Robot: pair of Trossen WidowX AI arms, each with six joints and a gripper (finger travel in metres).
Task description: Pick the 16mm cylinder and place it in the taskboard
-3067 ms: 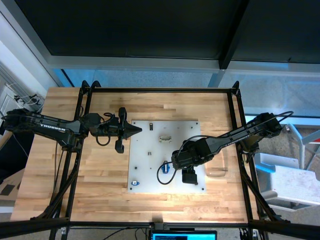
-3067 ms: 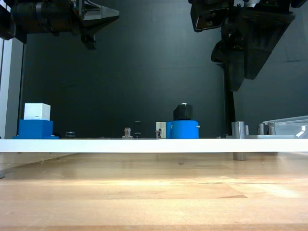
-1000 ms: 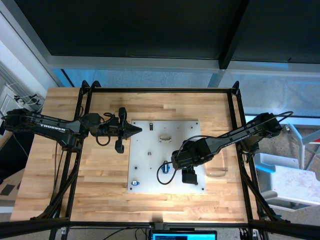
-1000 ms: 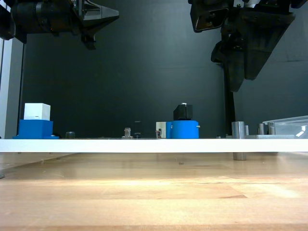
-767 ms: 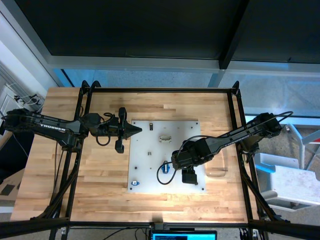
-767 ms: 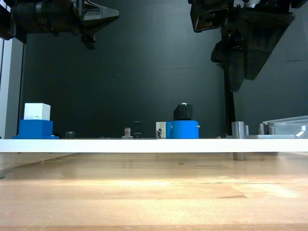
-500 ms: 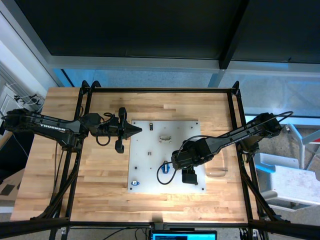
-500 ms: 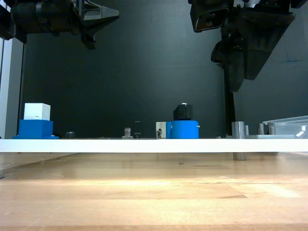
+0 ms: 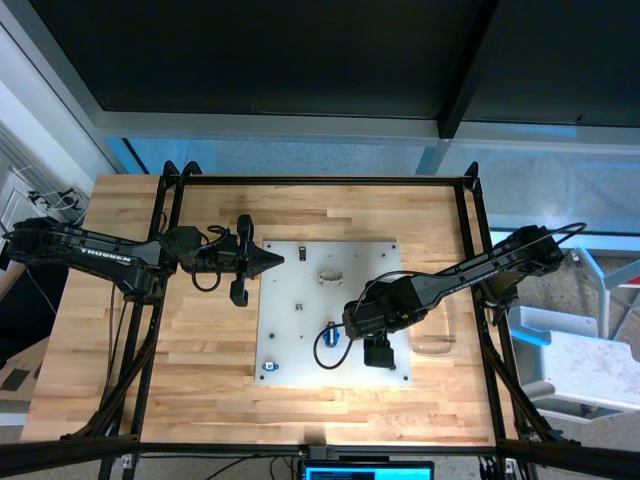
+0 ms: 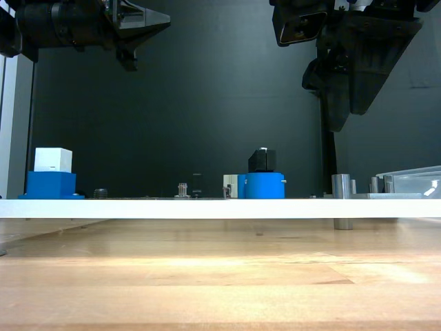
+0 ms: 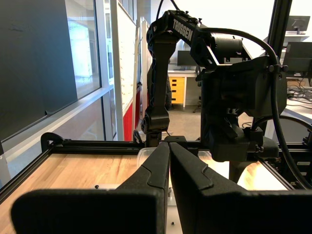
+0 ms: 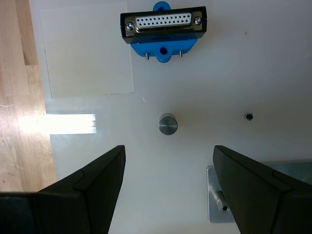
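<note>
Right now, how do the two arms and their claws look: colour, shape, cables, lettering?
Both arms are matte black, with white TROSSEN lettering and black cables. The left claw, by the taskboard's left edge, has tapered wedge-shaped fingers. The right claw, above the board, has broad black fingers.

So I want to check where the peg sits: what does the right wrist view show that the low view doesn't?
Only the right wrist view: the 16mm cylinder from straight above, upright on the taskboard, below the right gripper, whose jaws stand open and clear of it, plus the pin face of the connector. Only the low view: the left gripper, jaws shut, hanging high at the left, and a white cube on a blue base. Both: the taskboard and the right gripper above it.
</note>
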